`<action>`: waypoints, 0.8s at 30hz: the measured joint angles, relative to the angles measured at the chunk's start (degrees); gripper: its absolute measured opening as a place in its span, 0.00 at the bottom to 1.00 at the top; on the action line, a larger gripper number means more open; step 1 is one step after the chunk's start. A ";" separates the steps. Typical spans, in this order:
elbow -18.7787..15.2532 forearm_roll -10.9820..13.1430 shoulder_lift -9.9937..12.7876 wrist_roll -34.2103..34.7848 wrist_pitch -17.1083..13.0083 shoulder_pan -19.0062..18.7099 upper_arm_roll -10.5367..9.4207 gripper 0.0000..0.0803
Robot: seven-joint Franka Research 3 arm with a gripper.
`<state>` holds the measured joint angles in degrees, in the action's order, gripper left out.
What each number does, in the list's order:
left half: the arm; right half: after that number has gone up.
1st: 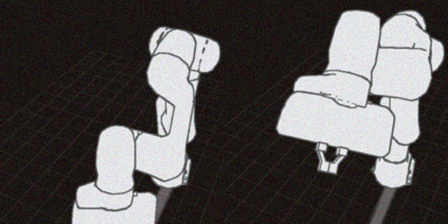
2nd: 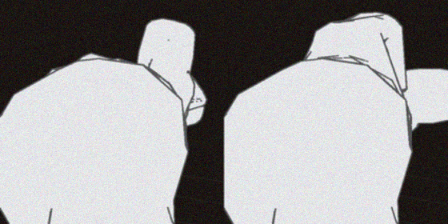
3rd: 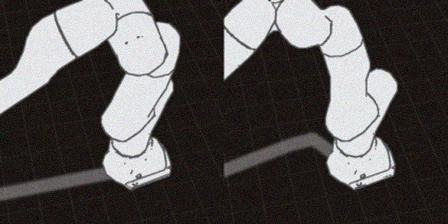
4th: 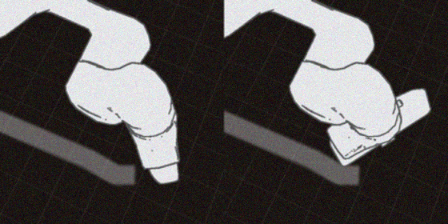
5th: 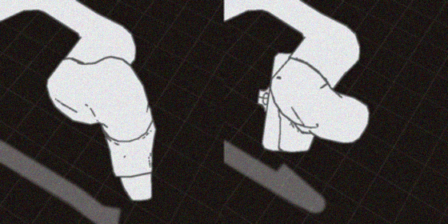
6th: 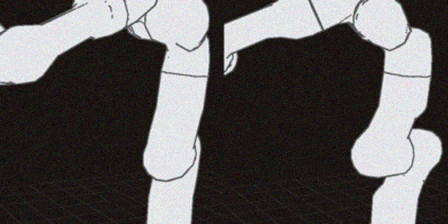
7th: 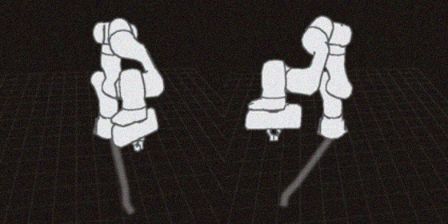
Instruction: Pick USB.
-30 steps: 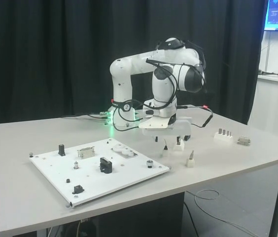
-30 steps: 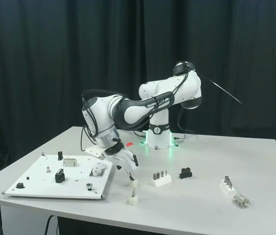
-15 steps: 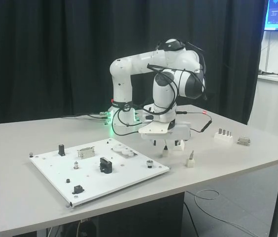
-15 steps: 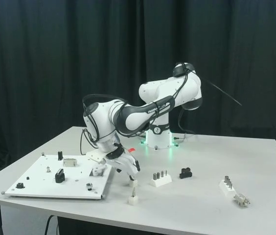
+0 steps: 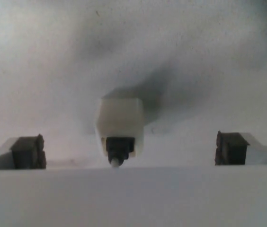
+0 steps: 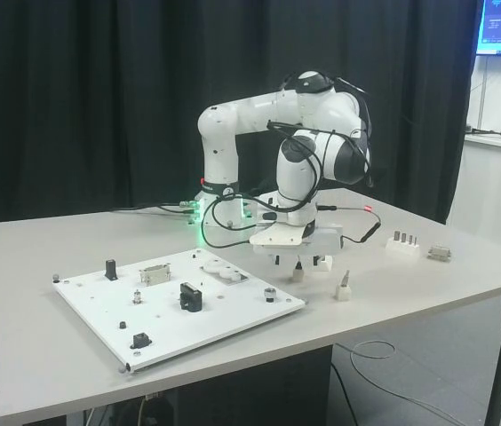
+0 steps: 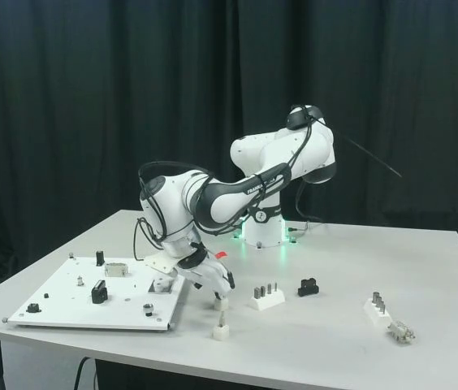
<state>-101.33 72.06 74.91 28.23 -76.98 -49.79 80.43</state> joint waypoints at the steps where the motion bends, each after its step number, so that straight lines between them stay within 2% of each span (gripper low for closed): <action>1: 0.00 -0.13 0.00 -0.10 0.01 -0.01 -0.01 1.00; 11: -0.02 -0.73 0.00 -0.69 0.21 -0.10 -0.02 1.00; 12: -0.02 -0.73 0.00 -0.73 0.21 -0.11 -0.02 0.87; 16: -0.02 -0.73 0.00 -0.82 0.20 -0.17 -0.02 0.87; 17: -0.02 -0.73 0.00 -0.82 0.20 -0.19 -0.02 0.65; 22: -0.02 -0.70 0.00 -0.82 0.20 -0.28 -0.05 0.65; 23: -0.02 -0.68 0.00 -0.82 0.20 -0.30 -0.07 0.40; 24: -0.02 -0.65 0.00 -0.82 0.21 -0.32 -0.10 0.40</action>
<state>-101.34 71.41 74.91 27.41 -76.77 -50.11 80.33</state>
